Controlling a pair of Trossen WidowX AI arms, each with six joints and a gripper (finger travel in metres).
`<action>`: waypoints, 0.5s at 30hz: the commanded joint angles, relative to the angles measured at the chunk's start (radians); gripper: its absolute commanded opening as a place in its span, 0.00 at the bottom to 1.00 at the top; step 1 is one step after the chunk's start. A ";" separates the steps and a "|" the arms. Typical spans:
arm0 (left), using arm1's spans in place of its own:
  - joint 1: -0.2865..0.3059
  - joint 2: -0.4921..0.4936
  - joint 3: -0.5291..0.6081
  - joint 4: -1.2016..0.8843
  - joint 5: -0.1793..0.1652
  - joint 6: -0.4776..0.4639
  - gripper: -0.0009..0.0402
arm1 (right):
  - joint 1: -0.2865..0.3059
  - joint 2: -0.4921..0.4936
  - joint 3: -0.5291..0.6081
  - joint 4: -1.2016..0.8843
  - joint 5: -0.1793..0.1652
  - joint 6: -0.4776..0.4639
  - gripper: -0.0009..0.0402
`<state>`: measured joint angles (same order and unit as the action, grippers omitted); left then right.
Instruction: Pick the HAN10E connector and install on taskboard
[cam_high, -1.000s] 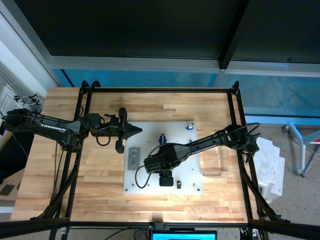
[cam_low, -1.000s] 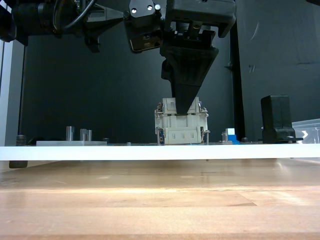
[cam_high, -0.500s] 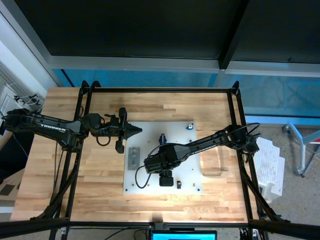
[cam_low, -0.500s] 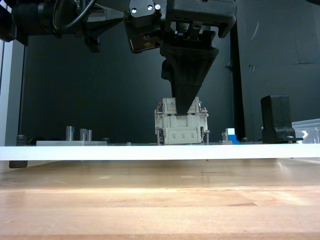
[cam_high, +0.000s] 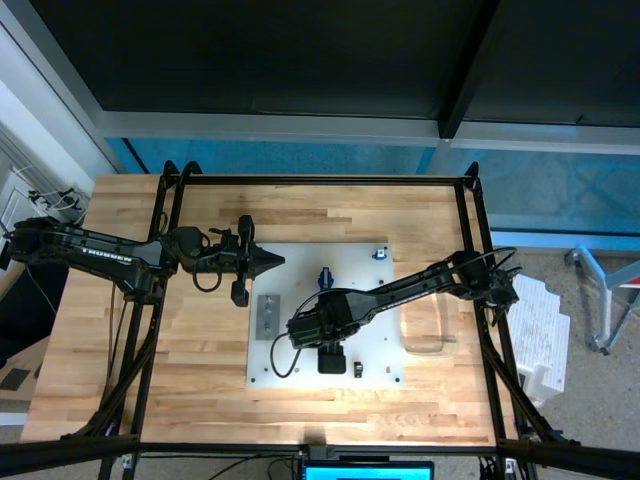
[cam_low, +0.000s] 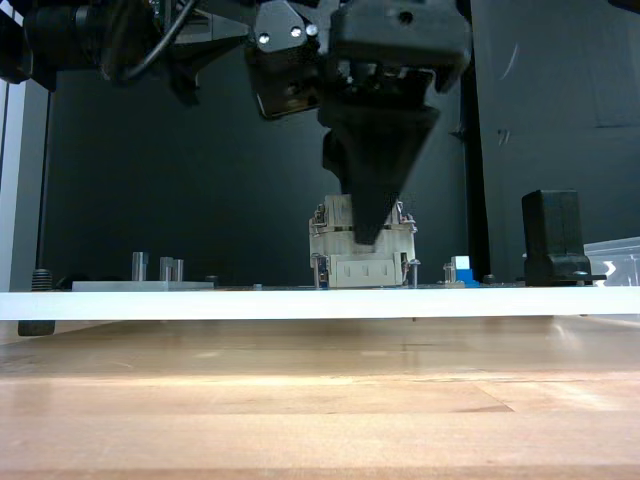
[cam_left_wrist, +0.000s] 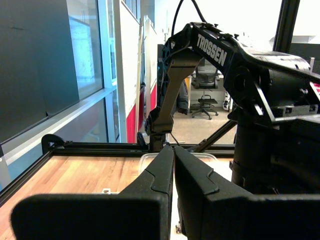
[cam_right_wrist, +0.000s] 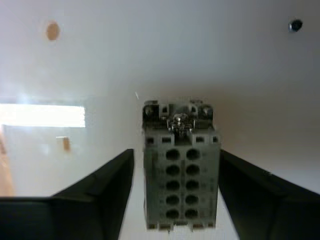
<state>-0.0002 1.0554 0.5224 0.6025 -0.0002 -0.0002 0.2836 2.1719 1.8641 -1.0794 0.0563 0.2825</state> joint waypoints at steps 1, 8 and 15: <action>0.000 0.000 0.000 0.000 0.000 0.000 0.02 | 0.001 -0.012 0.005 -0.008 0.003 0.000 0.73; 0.000 0.000 0.000 0.000 0.000 0.000 0.02 | 0.000 -0.044 0.005 -0.016 0.003 -0.003 0.86; 0.000 0.000 0.000 0.000 0.000 0.000 0.02 | 0.000 -0.098 0.005 -0.051 0.004 -0.003 0.87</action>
<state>-0.0002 1.0554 0.5224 0.6025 -0.0002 0.0002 0.2840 2.0827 1.8668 -1.1225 0.0597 0.2790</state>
